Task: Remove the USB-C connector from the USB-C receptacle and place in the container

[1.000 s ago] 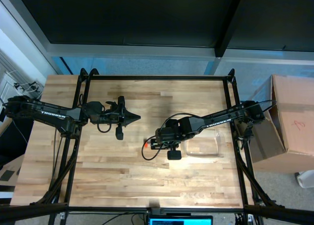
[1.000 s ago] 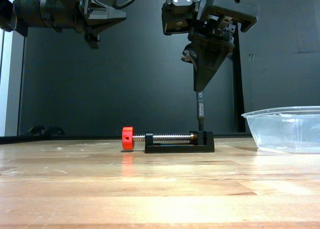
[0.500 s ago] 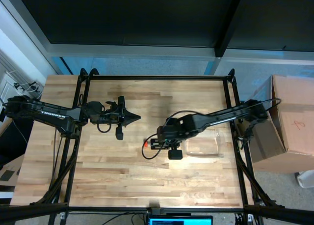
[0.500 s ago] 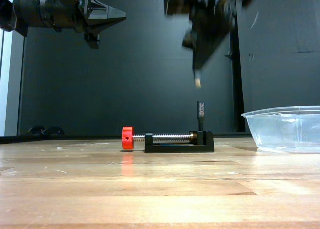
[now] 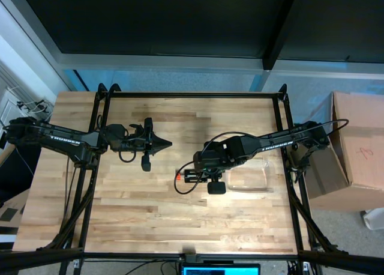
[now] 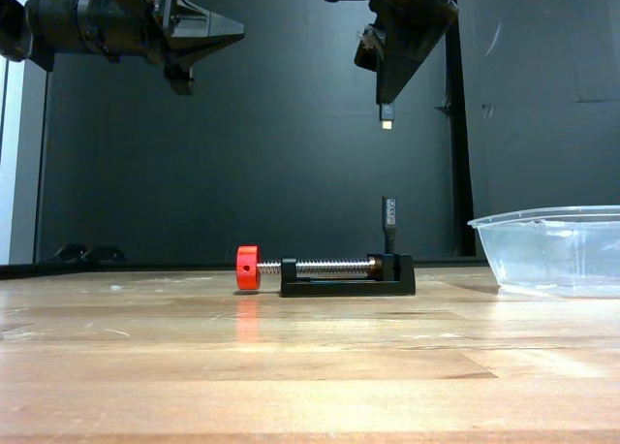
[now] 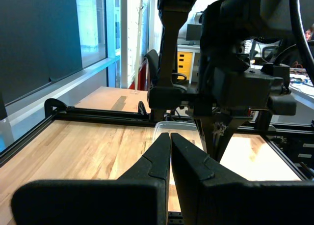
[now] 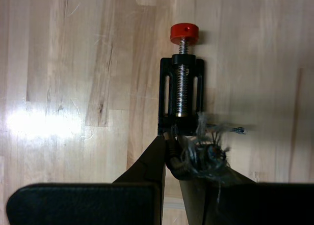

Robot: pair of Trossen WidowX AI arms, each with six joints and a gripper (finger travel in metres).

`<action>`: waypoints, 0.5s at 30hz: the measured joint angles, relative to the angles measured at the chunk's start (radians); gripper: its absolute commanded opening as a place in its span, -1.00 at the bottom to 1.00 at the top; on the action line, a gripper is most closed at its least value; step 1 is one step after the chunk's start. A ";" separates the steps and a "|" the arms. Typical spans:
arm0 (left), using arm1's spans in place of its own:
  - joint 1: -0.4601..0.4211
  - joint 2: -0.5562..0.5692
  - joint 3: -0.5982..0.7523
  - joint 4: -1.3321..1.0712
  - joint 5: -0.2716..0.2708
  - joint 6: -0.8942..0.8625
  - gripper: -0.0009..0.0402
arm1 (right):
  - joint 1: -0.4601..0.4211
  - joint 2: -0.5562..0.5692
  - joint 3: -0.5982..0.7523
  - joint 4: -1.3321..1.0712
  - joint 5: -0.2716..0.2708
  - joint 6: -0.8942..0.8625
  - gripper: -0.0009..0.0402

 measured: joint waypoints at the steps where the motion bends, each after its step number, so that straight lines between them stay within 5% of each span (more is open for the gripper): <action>1: 0.000 0.000 0.000 0.000 0.000 0.000 -0.96 | 0.000 0.000 -0.001 -0.001 0.000 0.000 -0.96; 15: 0.000 0.000 0.000 0.000 0.000 0.000 -0.96 | 0.011 -0.201 -0.269 0.027 0.000 0.061 -0.96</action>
